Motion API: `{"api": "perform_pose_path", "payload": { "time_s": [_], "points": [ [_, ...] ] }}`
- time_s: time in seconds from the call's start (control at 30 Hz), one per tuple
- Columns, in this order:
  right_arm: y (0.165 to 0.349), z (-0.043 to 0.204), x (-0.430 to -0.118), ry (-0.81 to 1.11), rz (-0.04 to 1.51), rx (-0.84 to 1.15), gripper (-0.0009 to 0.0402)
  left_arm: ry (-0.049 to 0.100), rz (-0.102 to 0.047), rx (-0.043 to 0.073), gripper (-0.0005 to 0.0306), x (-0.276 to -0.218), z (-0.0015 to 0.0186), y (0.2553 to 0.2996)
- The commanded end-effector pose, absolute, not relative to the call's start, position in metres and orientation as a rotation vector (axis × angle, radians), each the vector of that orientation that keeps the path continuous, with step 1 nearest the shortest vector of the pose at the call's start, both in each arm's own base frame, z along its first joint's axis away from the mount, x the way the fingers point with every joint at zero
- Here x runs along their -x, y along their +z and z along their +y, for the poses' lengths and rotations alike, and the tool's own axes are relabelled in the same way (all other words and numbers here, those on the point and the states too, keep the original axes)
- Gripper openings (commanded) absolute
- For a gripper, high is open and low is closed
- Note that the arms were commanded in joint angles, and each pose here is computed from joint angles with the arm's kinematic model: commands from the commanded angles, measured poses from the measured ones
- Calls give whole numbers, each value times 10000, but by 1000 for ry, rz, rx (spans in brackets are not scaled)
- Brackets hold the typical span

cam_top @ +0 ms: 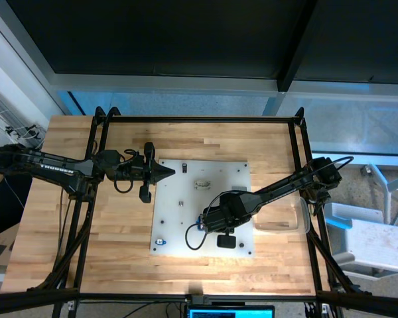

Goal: Pick the 16mm cylinder and place it in the taskboard

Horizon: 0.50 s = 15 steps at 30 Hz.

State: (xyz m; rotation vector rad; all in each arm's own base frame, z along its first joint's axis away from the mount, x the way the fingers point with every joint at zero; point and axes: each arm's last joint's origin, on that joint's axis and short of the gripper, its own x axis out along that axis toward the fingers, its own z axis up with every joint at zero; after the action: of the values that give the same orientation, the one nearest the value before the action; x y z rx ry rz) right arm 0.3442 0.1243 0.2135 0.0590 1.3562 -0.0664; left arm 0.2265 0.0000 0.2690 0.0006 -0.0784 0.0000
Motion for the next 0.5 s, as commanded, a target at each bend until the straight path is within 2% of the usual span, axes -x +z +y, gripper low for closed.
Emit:
{"api": "perform_pose_path", "payload": {
  "time_s": [0.03,0.5],
  "points": [
    [2137,1242,-3443,-64,1354,-51,12,0,-78,-1,0,-2265,0,2690],
    [2128,1239,-3443,-62,1352,-40,12,0,-78,-1,0,-2265,0,2690]
  ]
}}
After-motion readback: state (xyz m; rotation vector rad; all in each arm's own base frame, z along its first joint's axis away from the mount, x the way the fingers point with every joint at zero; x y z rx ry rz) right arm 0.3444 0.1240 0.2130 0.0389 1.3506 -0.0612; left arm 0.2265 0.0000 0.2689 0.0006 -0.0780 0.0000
